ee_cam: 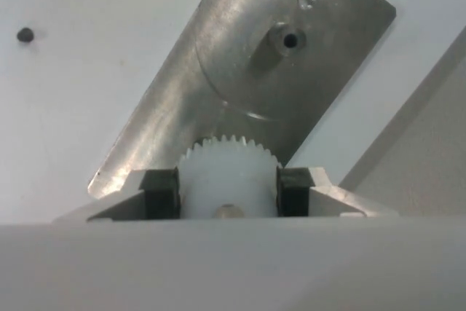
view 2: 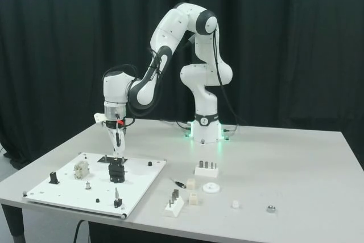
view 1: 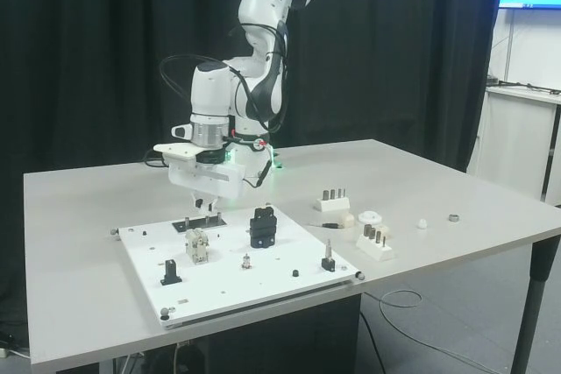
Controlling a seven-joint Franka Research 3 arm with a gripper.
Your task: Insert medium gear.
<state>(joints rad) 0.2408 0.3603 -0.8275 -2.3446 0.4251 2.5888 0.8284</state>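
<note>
In the wrist view a white toothed medium gear (ee_cam: 229,169) sits between the two black pads of my gripper (ee_cam: 228,193), which is shut on it. Just beyond the gear lies a grey metal plate (ee_cam: 291,100) with a short upright peg (ee_cam: 289,39) and a small hole. A small metal tip shows at the gear's centre; I cannot tell whether it is a peg through the gear. In the room views the gripper (view 1: 208,206) (view 2: 118,153) hangs low over the far part of the white board (view 1: 263,282) (view 2: 57,189), at the metal plate (view 1: 200,222).
A black block (view 1: 262,227) (view 2: 116,172), a small white fixture (view 1: 196,245) and short posts stand on the board. On the table to its side lie another white gear (view 1: 372,215) (view 2: 211,186), two white peg holders (view 1: 333,202) (view 1: 375,243) and a nut (view 1: 454,215).
</note>
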